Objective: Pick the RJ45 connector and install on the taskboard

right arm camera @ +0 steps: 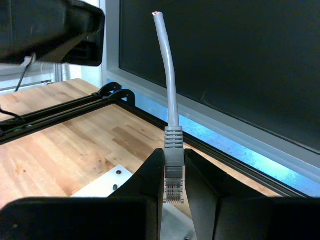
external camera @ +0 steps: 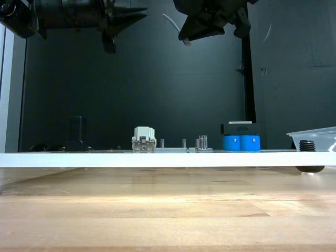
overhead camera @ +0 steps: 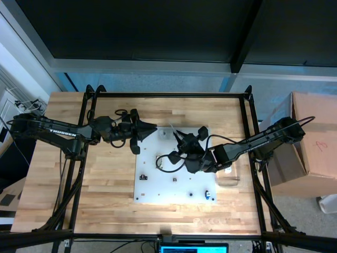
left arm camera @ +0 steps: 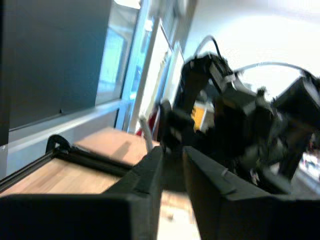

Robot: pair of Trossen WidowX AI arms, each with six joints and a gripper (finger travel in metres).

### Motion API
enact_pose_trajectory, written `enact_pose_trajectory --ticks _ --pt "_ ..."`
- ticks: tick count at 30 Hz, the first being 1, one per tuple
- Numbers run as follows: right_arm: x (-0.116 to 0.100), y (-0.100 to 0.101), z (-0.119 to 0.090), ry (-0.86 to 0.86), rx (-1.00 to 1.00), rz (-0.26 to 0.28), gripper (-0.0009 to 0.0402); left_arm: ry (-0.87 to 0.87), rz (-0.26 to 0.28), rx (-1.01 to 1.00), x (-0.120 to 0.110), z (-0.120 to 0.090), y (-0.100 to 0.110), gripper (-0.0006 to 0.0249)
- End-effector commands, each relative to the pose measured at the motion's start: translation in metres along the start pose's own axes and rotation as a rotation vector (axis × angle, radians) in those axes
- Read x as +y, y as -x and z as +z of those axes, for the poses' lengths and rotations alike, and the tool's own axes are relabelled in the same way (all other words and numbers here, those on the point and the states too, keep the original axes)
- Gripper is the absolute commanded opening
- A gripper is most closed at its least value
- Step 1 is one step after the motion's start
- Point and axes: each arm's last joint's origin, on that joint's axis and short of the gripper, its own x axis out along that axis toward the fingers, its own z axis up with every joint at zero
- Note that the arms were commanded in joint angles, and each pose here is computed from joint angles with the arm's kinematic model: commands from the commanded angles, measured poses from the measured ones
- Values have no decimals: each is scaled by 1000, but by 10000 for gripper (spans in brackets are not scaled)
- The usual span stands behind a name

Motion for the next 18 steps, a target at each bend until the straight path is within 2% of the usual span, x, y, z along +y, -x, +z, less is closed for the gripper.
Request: enact_pose_trajectory --ticks 1,6,10,13,18 --pt "0 0 1 19 -3 1 0 28 20 -20 -1 4 -6 105" --pt "1 0 4 11 -16 5 0 45 25 -20 -4 7 -24 159" --pt "1 0 4 12 -16 6 0 78 32 -25 -6 8 -34 189" --pt "1 0 4 18 -16 6 0 101 43 -23 -6 7 -38 198" --pt "1 0 4 20 -16 6 0 98 47 -9 -6 3 -44 190"
